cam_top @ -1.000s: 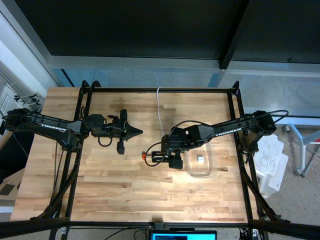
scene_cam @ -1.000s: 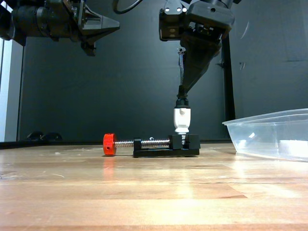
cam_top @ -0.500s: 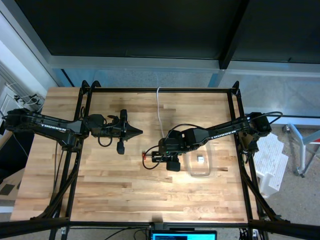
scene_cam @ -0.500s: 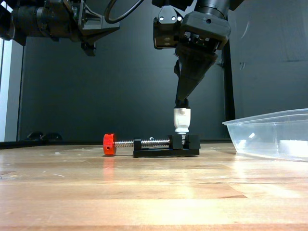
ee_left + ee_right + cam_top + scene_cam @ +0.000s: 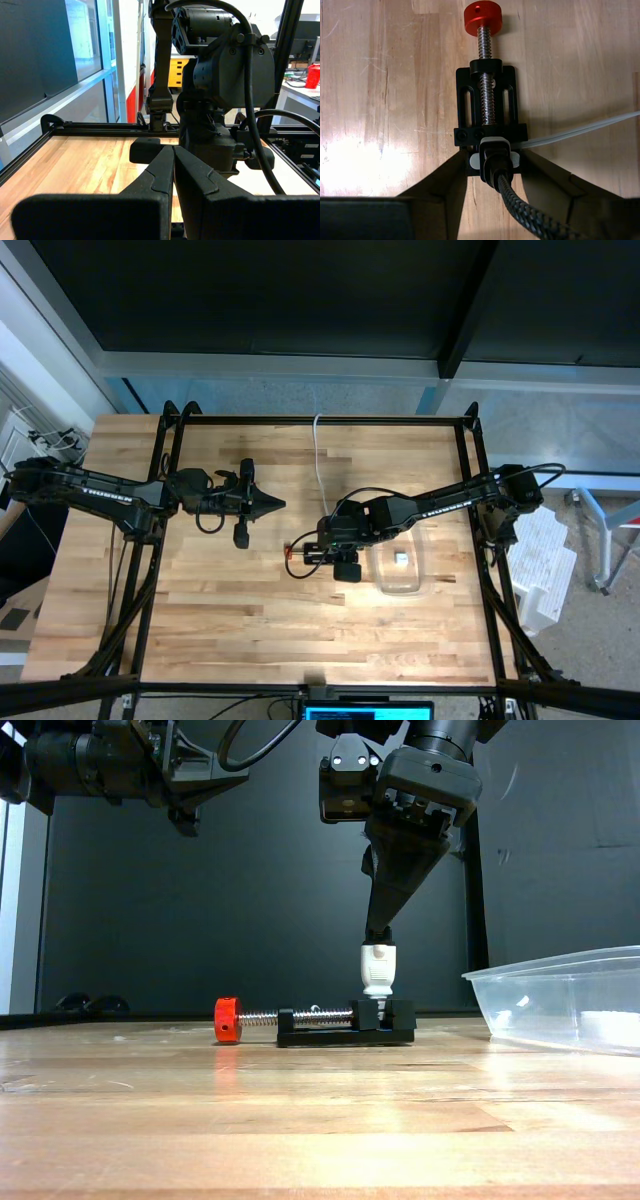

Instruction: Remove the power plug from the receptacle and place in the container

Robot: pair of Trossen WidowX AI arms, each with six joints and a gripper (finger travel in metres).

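above the receptacle (image 5: 378, 970), the right end effector (image 5: 378, 926) straddles the seated power plug (image 5: 494, 155), spread open, holding nothing; the left end effector (image 5: 280, 504) hangs shut, well left. a shallow pinch may slip off; a skewed pull may lift the receptacle.

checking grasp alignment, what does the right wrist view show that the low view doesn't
Only the right wrist view: the right gripper open, straddling the power plug with gaps on both sides, the plug's braided cable, and the white cord leading away. Only the low view: the container apart from the clamp, and the shut left gripper held high. Both: the receptacle in the clamp, the red knob, and the right gripper directly above the receptacle.
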